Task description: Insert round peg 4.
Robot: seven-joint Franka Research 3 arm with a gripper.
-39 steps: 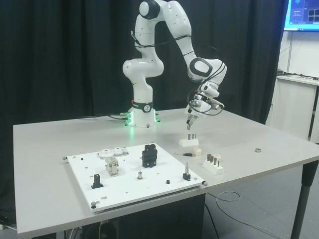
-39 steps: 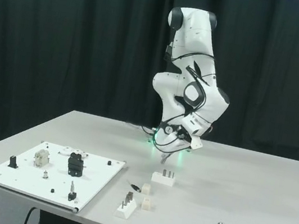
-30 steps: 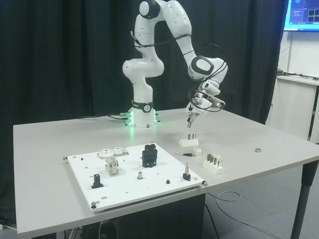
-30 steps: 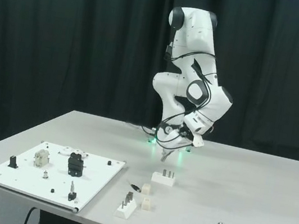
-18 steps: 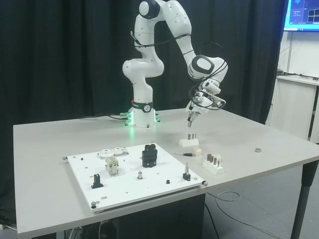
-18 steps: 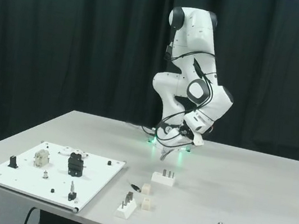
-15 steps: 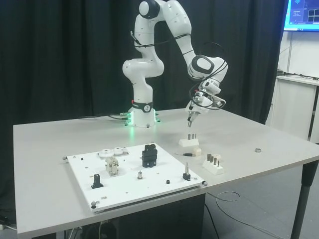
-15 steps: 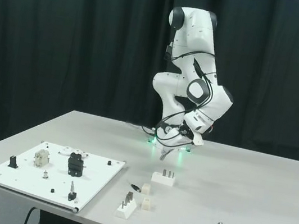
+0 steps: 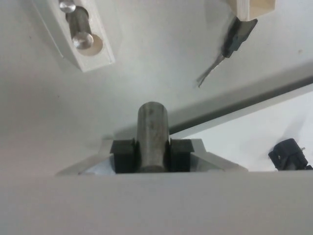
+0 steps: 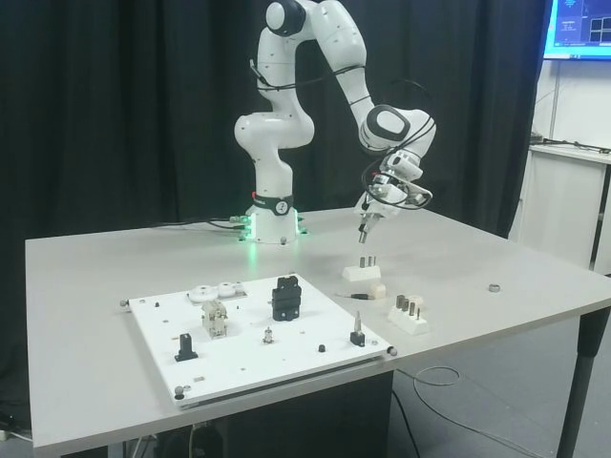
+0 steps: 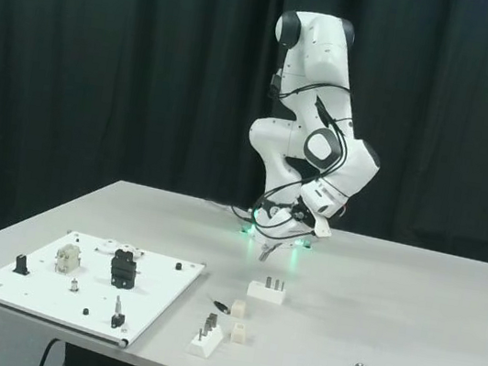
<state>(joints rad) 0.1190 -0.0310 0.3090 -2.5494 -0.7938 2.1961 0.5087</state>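
My gripper (image 9: 152,155) is shut on a grey round peg (image 9: 152,132), which sticks out between the two black pads (image 9: 124,155). In the room views the gripper (image 10: 364,226) (image 11: 264,253) hangs in the air above the white peg holder (image 10: 362,273) (image 11: 267,291), which holds two more upright pegs. In the wrist view that holder (image 9: 82,36) lies below me with its pegs. The white assembly board (image 10: 253,334) (image 11: 84,283) lies to the left, near the table's front edge; its corner (image 9: 274,127) shows in the wrist view.
A second white holder with pegs (image 10: 408,314) (image 11: 205,337) and two small white blocks (image 11: 238,320) lie near the front edge. A black key-like tool (image 9: 230,49) lies on the table. A small ring (image 10: 494,285) sits at the right. The board carries black and white fixtures (image 10: 285,298).
The gripper has risen with the peg, from close above the holder to higher over it. Nothing else on the table moved.
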